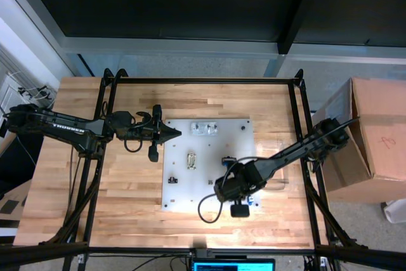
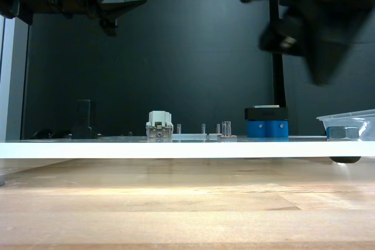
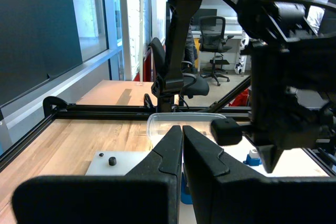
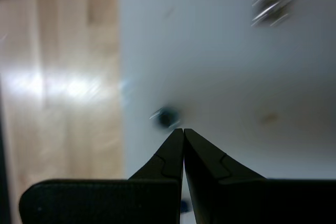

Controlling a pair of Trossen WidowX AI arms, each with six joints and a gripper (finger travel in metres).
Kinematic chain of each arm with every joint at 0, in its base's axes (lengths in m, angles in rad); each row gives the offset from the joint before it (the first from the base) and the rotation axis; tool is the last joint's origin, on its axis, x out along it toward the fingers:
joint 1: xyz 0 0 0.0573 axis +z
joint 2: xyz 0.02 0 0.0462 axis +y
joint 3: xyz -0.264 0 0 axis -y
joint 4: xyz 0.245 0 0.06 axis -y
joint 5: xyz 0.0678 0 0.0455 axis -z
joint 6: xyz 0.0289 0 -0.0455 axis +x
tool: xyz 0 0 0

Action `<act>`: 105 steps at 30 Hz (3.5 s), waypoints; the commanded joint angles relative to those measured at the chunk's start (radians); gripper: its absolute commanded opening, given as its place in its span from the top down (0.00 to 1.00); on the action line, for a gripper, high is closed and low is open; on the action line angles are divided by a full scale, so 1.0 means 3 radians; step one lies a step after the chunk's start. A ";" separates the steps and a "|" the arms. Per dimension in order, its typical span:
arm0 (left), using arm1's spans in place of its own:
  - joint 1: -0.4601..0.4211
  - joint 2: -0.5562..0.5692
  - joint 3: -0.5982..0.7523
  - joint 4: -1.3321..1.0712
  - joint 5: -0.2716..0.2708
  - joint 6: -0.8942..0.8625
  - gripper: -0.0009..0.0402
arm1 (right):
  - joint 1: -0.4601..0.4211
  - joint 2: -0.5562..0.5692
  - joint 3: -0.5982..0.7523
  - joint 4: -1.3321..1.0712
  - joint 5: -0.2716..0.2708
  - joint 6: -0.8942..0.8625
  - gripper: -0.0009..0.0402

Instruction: Pick the M12 nut and place it on its threads and fasten

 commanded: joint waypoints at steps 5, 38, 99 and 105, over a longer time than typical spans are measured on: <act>0.0000 0.0001 0.0001 0.0000 0.0000 0.0000 0.98 | -0.0345 -0.0394 -0.0205 0.0575 0.0155 -0.0453 0.98; 0.0000 0.0000 0.0001 0.0001 0.0000 0.0000 0.98 | -0.1628 -0.2580 -0.2794 0.4705 -0.0224 -0.1097 0.98; 0.0001 0.0000 0.0001 0.0001 0.0000 0.0000 0.98 | -0.1629 -0.2579 -0.3034 0.4907 -0.0285 -0.1097 0.98; 0.0000 0.0001 0.0001 0.0001 0.0000 0.0000 0.98 | -0.1629 -0.2579 -0.3034 0.4907 -0.0285 -0.1097 0.98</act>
